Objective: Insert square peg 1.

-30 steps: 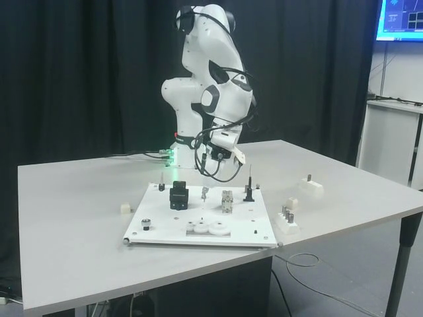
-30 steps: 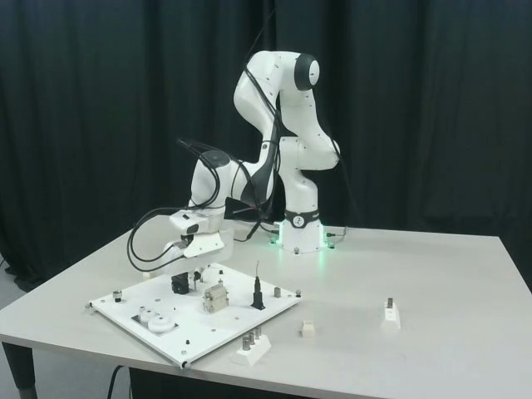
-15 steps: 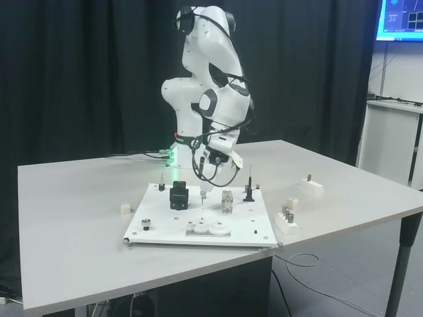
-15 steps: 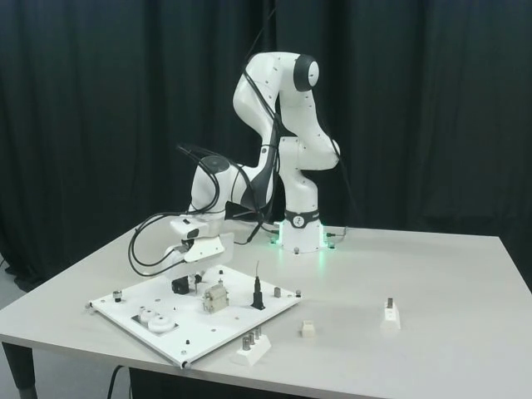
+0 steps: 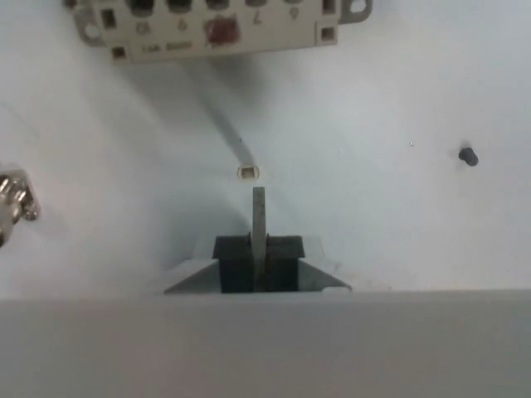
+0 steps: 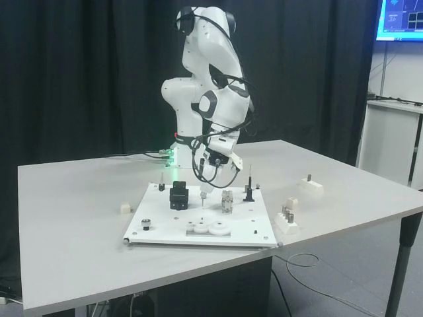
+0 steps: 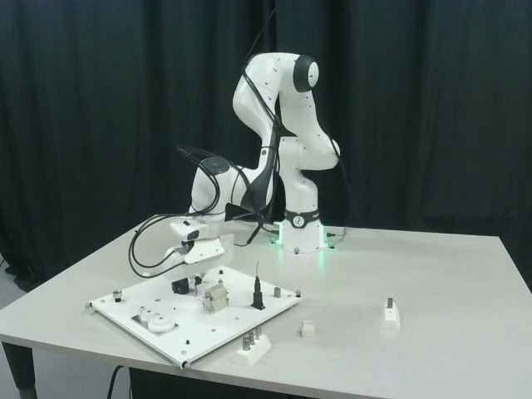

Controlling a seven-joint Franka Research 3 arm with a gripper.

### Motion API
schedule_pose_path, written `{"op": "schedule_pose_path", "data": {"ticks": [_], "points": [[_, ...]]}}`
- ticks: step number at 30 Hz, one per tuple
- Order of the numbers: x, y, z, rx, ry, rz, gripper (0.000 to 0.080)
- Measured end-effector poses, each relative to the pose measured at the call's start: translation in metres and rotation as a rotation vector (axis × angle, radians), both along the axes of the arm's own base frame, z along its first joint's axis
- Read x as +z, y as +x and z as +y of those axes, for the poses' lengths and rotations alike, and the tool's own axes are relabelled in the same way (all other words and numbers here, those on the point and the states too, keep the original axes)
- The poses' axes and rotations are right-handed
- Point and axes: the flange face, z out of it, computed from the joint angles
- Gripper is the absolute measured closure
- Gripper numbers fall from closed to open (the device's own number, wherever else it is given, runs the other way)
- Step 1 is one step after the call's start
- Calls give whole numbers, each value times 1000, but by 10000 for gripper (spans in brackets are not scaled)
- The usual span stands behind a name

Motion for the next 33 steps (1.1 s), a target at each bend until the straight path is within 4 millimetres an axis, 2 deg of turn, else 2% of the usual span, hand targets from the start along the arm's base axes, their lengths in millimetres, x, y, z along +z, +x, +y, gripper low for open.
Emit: {"op": "schedule_pose_path", "data": {"ticks": [33], "points": [[-5,-3,2,-9,8,-21,771]]}}
